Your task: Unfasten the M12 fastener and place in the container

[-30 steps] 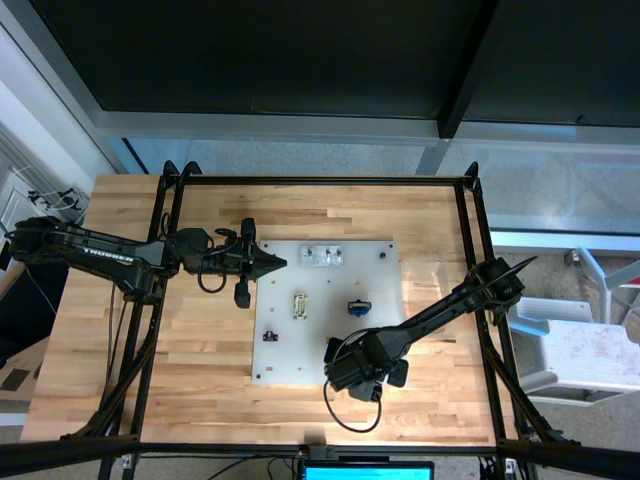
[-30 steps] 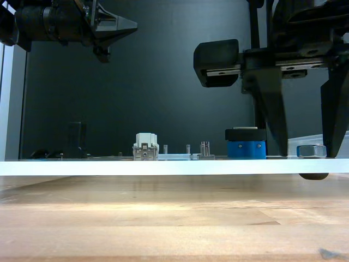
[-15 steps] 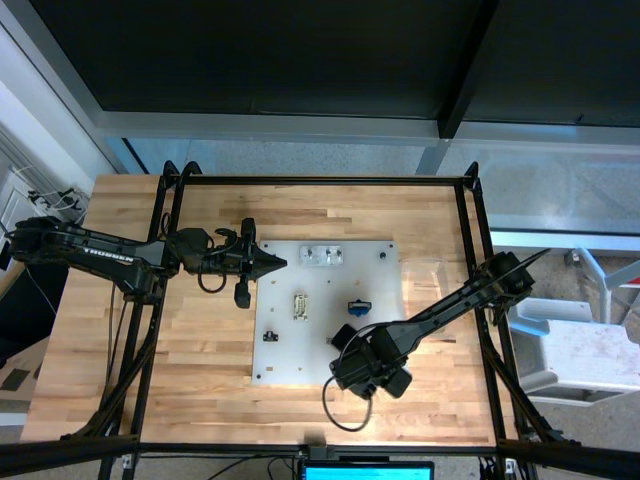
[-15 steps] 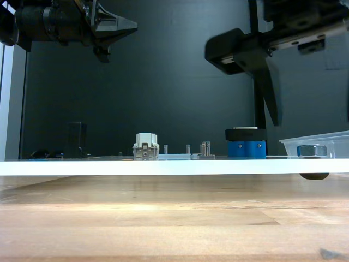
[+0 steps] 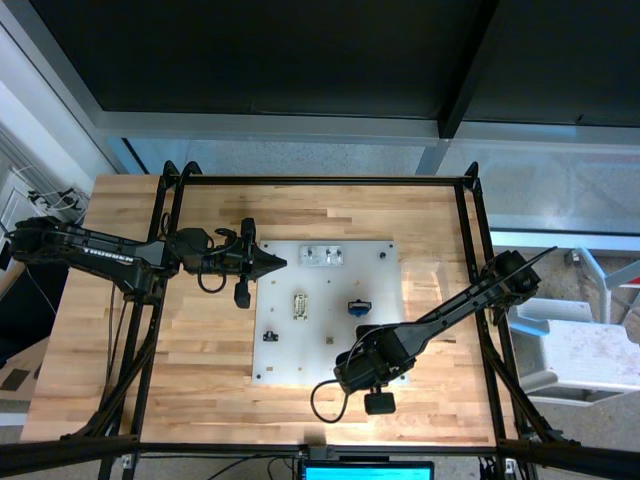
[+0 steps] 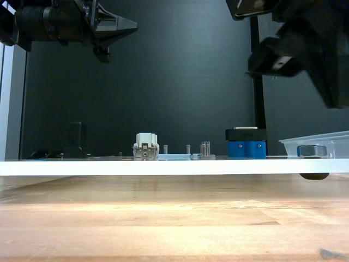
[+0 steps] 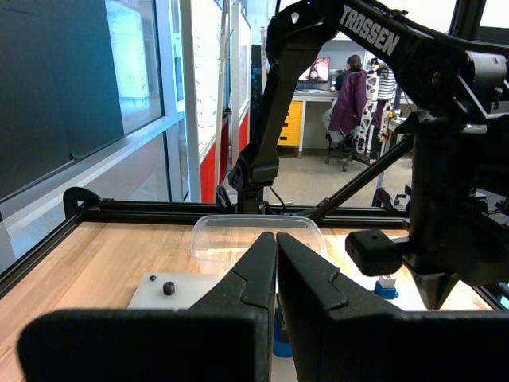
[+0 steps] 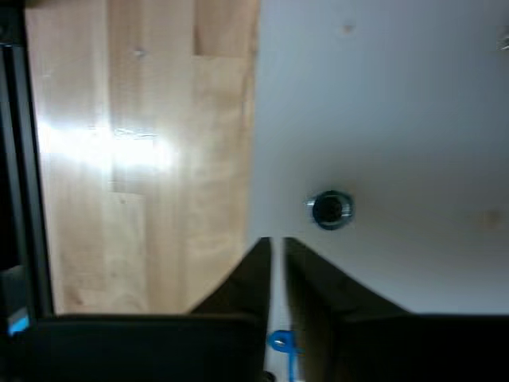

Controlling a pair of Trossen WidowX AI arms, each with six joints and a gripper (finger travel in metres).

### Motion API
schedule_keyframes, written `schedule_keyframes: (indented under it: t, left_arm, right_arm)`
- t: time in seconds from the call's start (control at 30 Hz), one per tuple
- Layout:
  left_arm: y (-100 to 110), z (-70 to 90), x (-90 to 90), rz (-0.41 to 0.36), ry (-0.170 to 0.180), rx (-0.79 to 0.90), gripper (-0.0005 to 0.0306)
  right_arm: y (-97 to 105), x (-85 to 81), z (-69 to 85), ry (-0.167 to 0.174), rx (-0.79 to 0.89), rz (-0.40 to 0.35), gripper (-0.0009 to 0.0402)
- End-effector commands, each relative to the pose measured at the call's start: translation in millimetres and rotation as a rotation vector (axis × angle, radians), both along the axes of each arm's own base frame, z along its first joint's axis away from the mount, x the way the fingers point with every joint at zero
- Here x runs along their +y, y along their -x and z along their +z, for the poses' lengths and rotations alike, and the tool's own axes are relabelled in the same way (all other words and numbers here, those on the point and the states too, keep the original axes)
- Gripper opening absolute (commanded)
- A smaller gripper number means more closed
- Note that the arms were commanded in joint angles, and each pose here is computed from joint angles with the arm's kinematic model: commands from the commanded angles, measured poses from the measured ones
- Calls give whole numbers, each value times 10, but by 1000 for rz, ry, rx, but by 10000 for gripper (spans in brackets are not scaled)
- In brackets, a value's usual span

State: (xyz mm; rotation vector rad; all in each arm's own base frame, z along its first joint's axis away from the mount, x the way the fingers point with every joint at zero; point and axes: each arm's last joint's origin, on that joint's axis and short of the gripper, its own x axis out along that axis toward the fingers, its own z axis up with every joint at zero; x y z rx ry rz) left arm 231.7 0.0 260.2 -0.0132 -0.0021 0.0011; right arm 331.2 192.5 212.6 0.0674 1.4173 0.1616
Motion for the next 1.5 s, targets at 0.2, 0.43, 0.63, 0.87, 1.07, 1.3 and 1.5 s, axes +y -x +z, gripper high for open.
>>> schedule_keyframes:
  t: [0.2,0.43,0.63,0.87,1.07,1.3,1.5]
  left_arm:
    - [-1,0,0,0,0,0,0]
    - [-1,0,0,0,0,0,0]
    - [-1,0,0,0,0,0,0]
    - [-1,0,0,0,0,0,0]
    - [-1,0,0,0,0,0,0]
    - [-1,0,1,0,0,0,0]
    - [-1,0,0,0,0,0,0]
  right_arm:
    - [22,-2,-113,-12,7,-6,-1]
    - [44,-15,-272,-22,-6,-18,0]
    - [49,-22,-304,-11,-14,-17,0]
    - [58,-38,-331,14,-20,-23,0]
    - [59,-43,-341,27,-26,-31,0]
    - [61,-49,-342,45,-31,-38,0]
    - [63,-52,-342,49,-29,-39,0]
